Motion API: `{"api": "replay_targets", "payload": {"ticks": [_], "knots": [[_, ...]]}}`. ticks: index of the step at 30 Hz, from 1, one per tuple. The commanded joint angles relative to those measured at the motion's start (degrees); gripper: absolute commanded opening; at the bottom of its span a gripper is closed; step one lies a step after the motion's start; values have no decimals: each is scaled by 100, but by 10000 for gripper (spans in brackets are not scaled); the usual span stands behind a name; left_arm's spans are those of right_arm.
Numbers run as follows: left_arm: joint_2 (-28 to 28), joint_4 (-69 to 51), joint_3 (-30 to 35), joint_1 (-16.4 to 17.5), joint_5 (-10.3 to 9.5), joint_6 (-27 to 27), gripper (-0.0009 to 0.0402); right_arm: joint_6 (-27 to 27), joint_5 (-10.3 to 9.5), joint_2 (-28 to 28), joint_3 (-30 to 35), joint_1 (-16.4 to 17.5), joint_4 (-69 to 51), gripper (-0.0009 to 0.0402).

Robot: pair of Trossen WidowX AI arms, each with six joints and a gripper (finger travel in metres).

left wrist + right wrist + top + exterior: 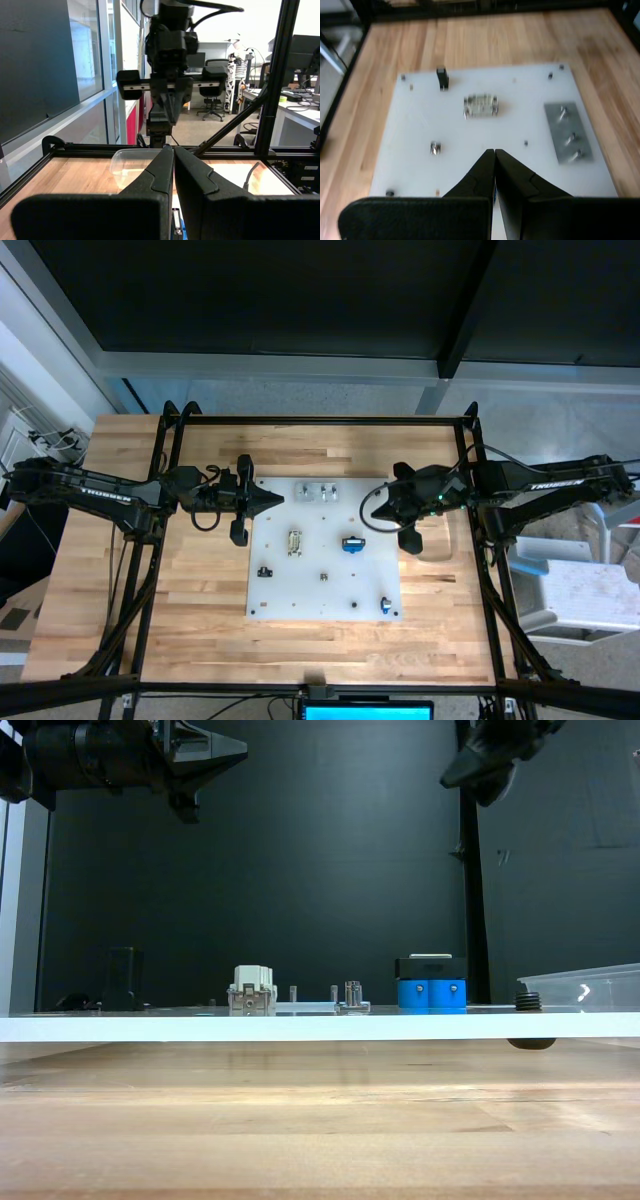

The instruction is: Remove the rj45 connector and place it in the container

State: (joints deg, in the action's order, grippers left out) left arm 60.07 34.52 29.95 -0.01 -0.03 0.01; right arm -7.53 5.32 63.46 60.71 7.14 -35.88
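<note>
Rj45 connector (430,961) looks light, rigid, latched: pinch its sides; left gripper (173,149) and right gripper (494,152) hover above opposite white board (300,602) edges, both pressed together

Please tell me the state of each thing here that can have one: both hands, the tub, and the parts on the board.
Left hand: shut, empty, raised over the left edge of the white flat board.
Right hand: shut, empty, raised over the board's right side.
Clear rectangular plastic tub: upright, looks empty.
Small black plug: upright on the board.
Blue block connector: seated on the board.
</note>
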Motion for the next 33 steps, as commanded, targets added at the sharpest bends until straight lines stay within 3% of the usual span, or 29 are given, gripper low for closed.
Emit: {"api": "replay_targets", "payload": {"ticks": [1, 9, 17, 33], "knots": [[4, 0, 0, 2, 0, 0, 1, -229, 70, 179, 280, 190, -546, 0], [2, 0, 0, 0, 0, 0, 1, -713, 219, 686, 901, 715, -1683, 0], [2, 0, 0, 0, 0, 0, 1, -1147, 214, 1143, 1272, 1220, -2260, 0], [2, 0, 0, 0, 0, 0, 1, -1912, 267, 1681, 1344, 2046, -2658, 0]]}}
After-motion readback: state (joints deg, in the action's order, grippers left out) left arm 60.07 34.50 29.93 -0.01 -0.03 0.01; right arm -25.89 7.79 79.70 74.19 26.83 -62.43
